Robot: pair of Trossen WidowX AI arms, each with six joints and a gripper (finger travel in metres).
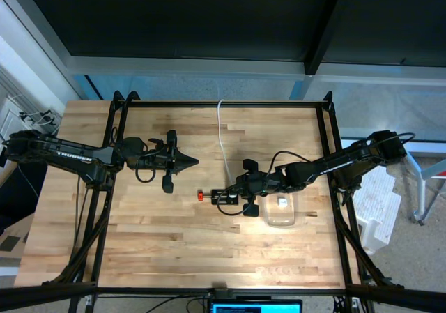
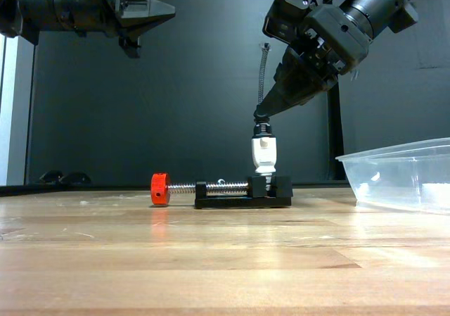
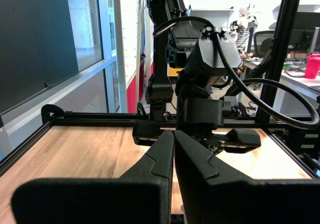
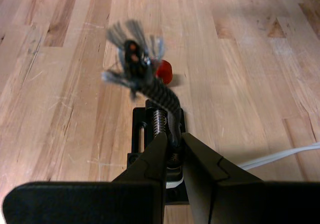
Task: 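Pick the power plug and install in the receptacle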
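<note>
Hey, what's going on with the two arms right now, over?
Left gripper shut, parked high. Right gripper shut on tiny black power plug, directly atop white receptacle in black vise. Clear plastic tray off aside, nothing blocking.

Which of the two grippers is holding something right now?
The right gripper, shut on the power plug atop the receptacle in the mini vise. The left gripper hangs high on the left, shut and empty.

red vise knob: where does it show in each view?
High: red knob at the left end of the vise, left of the right gripper.
Low: knob left of the power plug pinched by the right gripper.
Left wrist: absent; left gripper, shut, hangs over the left half of the table.
Right wrist: knob past the right gripper's tips.
Shared landmark: the vise.
</note>
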